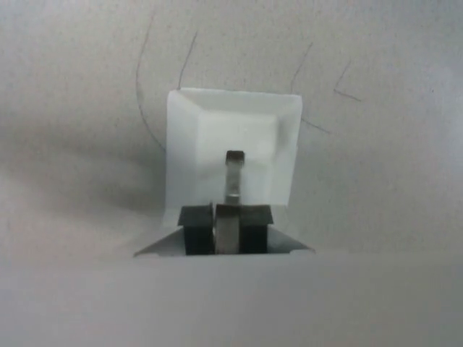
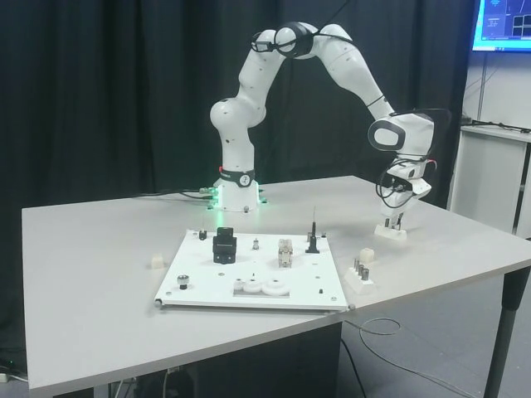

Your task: Pick square peg 2.

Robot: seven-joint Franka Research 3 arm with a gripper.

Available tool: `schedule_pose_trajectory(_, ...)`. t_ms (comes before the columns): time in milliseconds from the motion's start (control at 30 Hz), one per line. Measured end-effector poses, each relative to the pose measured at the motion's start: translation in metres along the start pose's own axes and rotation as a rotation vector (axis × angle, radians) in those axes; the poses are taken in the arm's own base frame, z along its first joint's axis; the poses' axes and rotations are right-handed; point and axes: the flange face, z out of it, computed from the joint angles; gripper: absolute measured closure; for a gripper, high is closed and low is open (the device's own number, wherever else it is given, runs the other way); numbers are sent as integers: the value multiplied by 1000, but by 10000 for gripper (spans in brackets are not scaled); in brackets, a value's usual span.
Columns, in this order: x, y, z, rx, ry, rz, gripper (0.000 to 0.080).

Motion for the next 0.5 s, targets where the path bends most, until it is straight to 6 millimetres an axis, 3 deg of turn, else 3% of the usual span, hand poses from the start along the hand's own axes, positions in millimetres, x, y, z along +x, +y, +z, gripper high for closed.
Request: schedule_pose_trajectory(500,1,-2,-4,-7,-4,13,731)
